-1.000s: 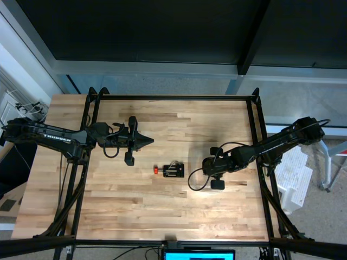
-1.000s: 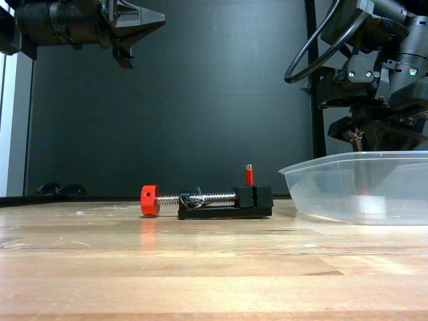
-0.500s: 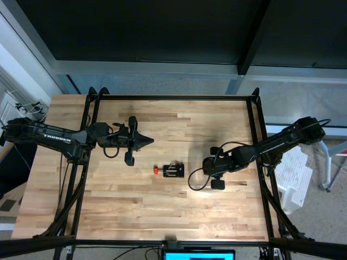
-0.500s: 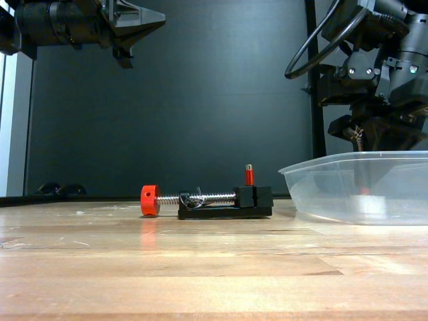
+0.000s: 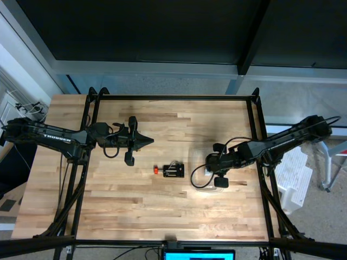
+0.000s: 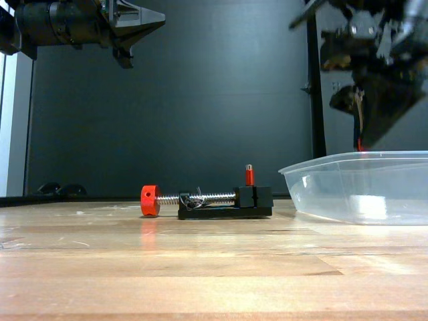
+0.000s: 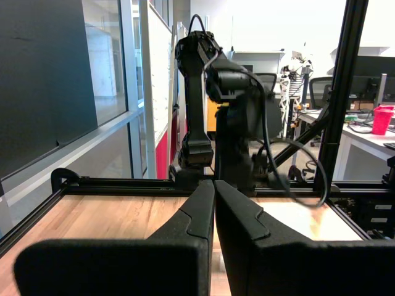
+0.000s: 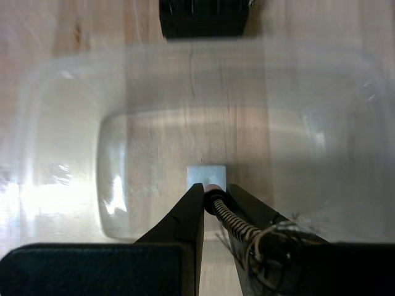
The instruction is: Pick the RCA connector and install on taskboard
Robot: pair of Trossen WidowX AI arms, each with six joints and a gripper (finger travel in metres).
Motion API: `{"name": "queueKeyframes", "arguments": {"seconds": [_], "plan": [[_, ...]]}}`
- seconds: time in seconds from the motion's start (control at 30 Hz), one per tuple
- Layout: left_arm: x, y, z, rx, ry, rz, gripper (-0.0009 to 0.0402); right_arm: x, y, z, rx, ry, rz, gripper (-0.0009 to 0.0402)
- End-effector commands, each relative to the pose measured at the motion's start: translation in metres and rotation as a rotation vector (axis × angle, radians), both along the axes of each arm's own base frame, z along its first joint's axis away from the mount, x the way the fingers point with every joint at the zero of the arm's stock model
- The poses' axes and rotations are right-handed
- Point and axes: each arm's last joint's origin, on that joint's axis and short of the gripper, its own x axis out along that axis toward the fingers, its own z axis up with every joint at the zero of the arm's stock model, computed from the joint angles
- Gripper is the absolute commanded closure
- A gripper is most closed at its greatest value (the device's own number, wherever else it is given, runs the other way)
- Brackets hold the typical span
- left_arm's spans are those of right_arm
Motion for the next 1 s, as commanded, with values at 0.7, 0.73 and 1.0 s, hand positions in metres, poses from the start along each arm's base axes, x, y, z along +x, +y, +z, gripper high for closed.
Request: {"name": "queueKeyframes", "arguments": {"seconds": [0.7, 0.73, 1.0], "plan": [[0.0, 0.0, 0.0, 0.0, 0.0, 0.0, 0.0393, 0.015, -0.004, 0.027, -0.005, -0.014, -0.017, 0.0391], [0.0, 0.0, 0.0, 0.0, 0.0, 0.0, 0.0393, 0.019, -0.004, 0.027, -0.009, -0.012, -0.017, 0.0391], [0.0, 0.0, 0.0, 0.0, 0.0, 0.0, 0.0393, 0.055, -0.006, 0.026, -0.016, -0.013, -0.039, 0.0391]]}}
